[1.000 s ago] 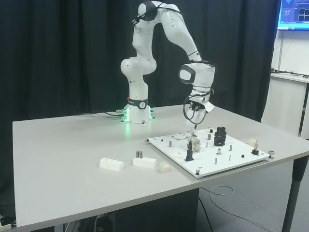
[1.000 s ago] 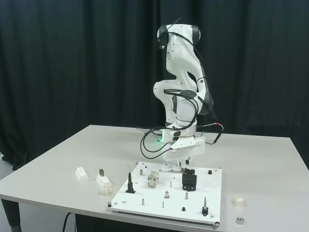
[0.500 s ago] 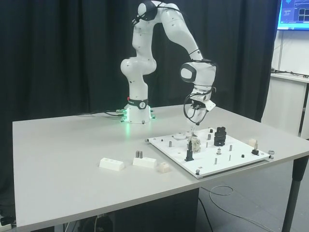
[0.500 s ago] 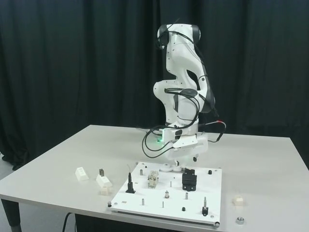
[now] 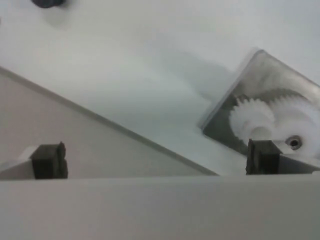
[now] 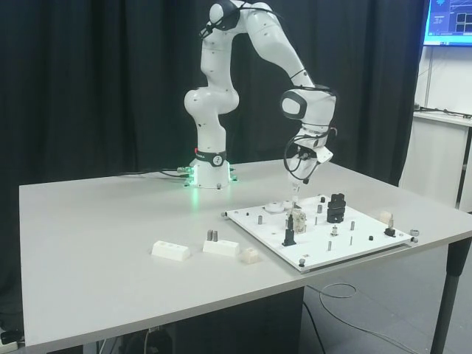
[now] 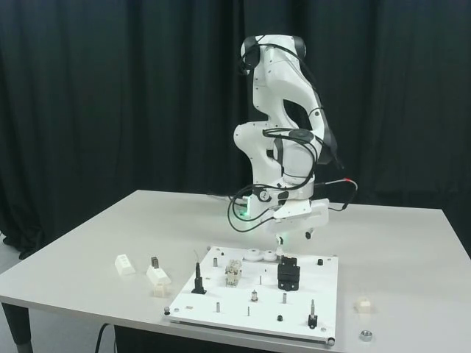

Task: Insert small gear.

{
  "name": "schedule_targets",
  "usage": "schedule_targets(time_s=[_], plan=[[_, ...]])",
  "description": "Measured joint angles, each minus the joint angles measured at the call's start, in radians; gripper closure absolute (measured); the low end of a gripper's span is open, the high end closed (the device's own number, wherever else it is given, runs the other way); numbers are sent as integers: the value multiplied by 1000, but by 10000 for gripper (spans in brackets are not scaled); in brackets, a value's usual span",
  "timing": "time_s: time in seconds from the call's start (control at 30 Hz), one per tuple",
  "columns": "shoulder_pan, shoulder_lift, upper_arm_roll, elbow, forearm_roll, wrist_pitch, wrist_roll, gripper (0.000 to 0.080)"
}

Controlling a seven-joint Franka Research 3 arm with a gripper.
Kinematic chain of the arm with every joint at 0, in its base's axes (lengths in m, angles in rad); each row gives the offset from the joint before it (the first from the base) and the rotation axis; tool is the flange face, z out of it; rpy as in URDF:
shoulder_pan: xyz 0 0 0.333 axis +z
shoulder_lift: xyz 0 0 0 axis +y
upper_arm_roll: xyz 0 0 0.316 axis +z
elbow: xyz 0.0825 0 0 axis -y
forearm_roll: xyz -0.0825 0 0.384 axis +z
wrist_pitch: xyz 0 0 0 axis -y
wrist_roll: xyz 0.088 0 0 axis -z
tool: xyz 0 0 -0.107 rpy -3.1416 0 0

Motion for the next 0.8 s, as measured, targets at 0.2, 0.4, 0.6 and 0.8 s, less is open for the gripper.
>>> schedule_targets(time_s=[0.2,0.4,0.6,0.8], plan=[[0,3,9,-2,-5,5,17,3],[-2,11,9,-7,-13,24,25,3],[-7,24,7,-9,-16,43,29,3],[-11,36,6,-9,-17,62,29,3]])
